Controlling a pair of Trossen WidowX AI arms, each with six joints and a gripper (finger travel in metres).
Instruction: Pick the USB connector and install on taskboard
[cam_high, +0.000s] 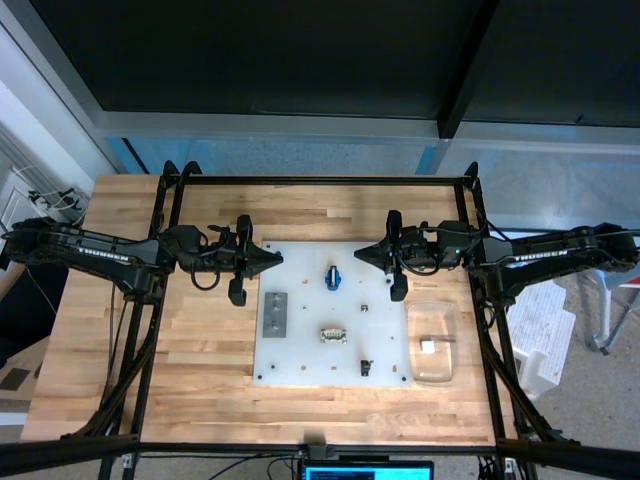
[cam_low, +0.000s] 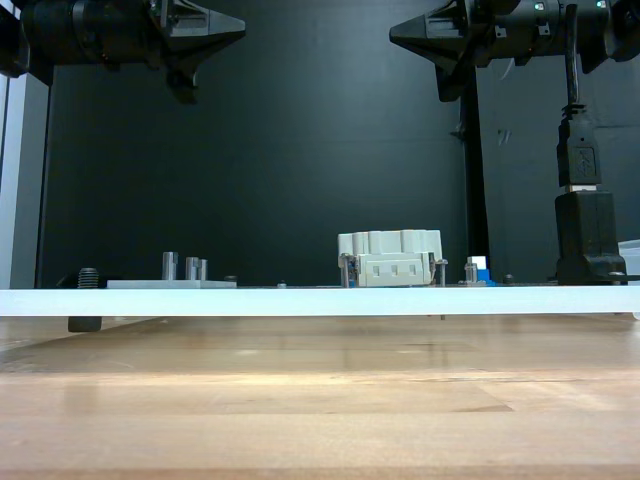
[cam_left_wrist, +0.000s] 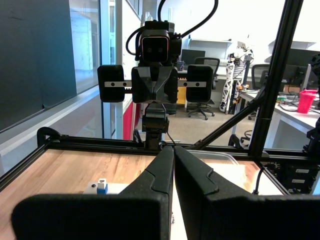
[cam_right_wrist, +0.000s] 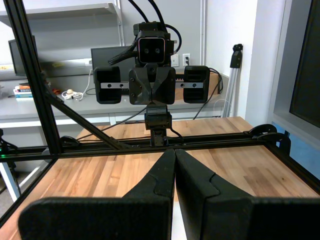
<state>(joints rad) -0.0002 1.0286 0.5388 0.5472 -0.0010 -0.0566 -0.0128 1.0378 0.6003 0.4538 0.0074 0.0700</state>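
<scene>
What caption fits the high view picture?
Left pincer and right pincer, both shut, hover facing each other over the far end of the taskboard.

The 2 arms stretch inward, level and raised, the left arm (cam_high: 95, 245) and right arm (cam_high: 545, 250) mirroring each other. The left gripper (cam_high: 275, 258) and right gripper (cam_high: 362, 252) point tip to tip, well apart, each with its 2 fingers pressed together, holding nothing.
</scene>
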